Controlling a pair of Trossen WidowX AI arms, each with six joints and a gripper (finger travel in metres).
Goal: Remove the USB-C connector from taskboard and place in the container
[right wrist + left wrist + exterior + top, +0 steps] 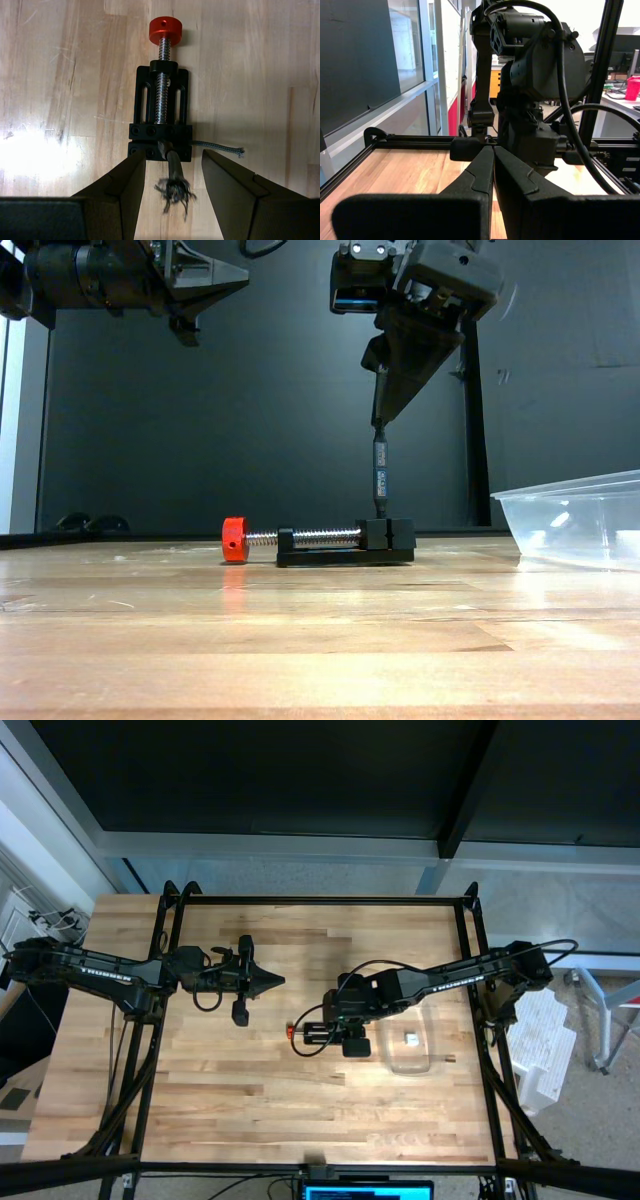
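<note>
Right gripper [173,154]: pre-grasp, jaws wide astride slim dark USB-C connector [380,475].
Left gripper [275,982]: parked aloft, jaws together.
Next: pinch, lift straight.

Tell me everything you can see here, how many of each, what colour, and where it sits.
table: one, light wood, under everything.
taskboard: one, black with an orange-red knob, mid-table.
USB-C connector: one, dark, standing upright in the taskboard, frayed end up.
grey cord: one short piece, on the table beside the taskboard.
container: one, clear, on the right arm's side of the taskboard.
white block: one, small, inside the container.
left gripper: black, raised at the left, away from the taskboard, jaws shut.
right gripper: black, above the taskboard, jaws open either side of the USB-C connector.
</note>
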